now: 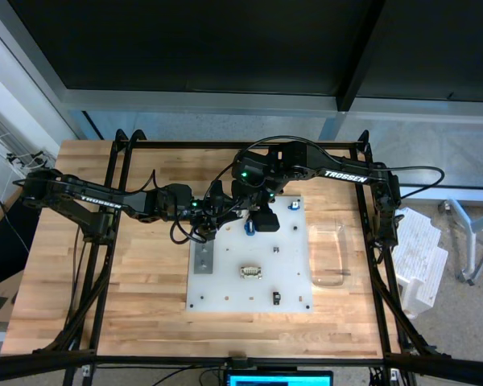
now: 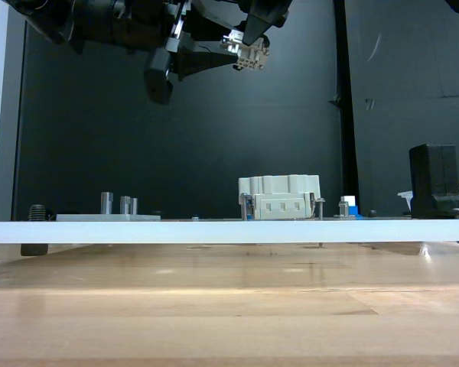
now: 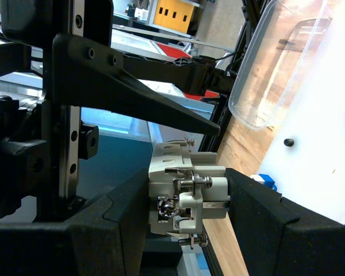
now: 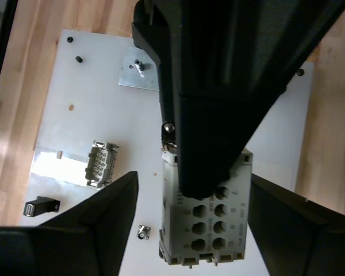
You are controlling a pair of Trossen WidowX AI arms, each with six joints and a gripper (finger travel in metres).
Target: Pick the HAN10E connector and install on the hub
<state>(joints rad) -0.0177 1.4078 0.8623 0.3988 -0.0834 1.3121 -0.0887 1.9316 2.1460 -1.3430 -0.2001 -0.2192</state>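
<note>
— Where is the HAN10E connector (image 2: 249,53) being held, and by what?
— It is being carried high over the white board (image 1: 225,293), clamped between the fingers of the left gripper (image 3: 188,192). The right gripper (image 1: 262,221) is being poised astride it, fingers spread, with gaps showing on both sides. A hand-over appears to be being made.
— And the hub (image 1: 251,273)?
— It is lying on the board, at six o'clock from the meeting grippers and well below them.
— How is this step being done well?
— The right fingers are being closed squarely on the block's flanks before the left clamp is being eased, with no tilt being introduced.
</note>
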